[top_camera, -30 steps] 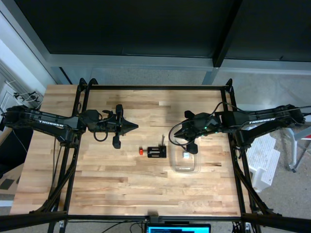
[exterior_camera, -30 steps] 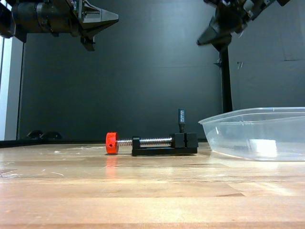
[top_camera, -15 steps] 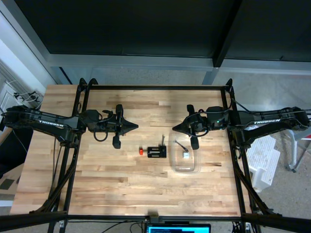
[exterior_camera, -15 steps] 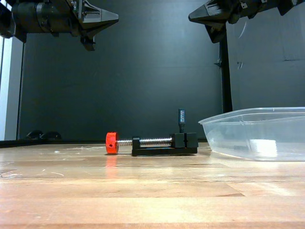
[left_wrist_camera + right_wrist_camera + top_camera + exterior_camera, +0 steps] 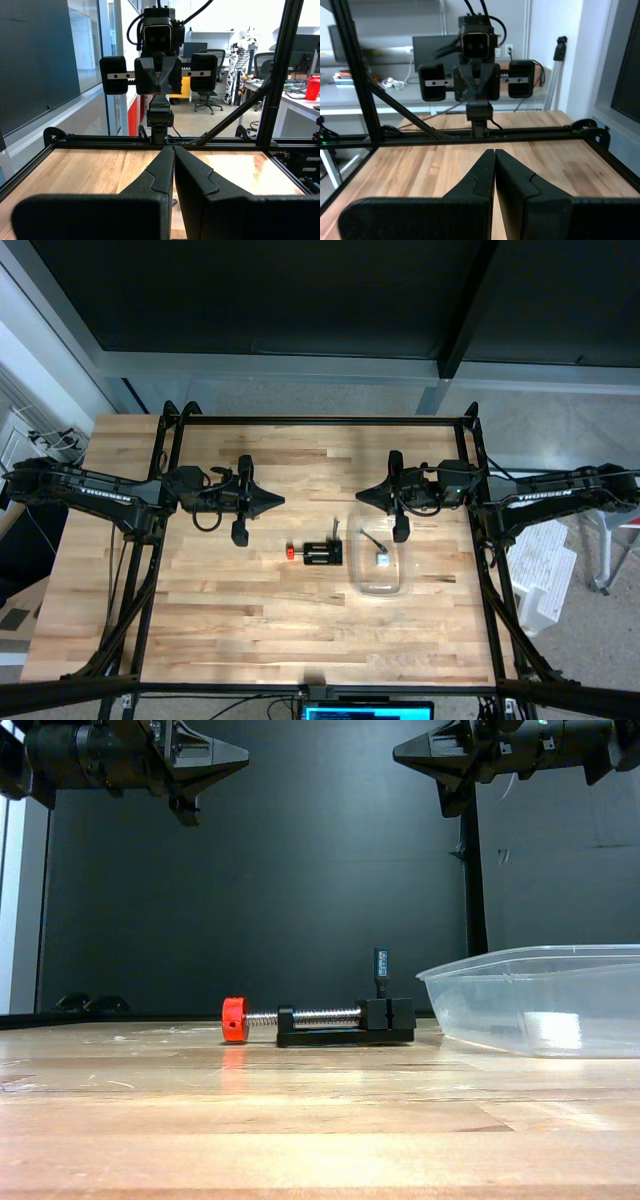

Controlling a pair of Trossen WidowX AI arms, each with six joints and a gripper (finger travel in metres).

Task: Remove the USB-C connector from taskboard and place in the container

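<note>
USB-C connector (image 5: 372, 538) lies in the container (image 5: 381, 592) near a white cube (image 5: 382, 558), off the taskboard (image 5: 322, 553). From the low view I can't make it out through the clear wall. Left gripper (image 5: 278, 501) and right gripper (image 5: 360, 494) hang high over the table (image 5: 250, 630), fingers together, tips facing each other.

loc: robotics lab/office | evid: office chair (image 5: 206, 102), desk (image 5: 350, 95) w/ monitor (image 5: 427, 47), metal-framed wood bench (image 5: 250, 590)

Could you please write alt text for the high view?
On a wooden table, a black block with a red-orange knob sits beside a clear plastic tray holding a thin dark stick and a small white cube. The left gripper and right gripper, both shut, hover above, tips facing each other.
</note>
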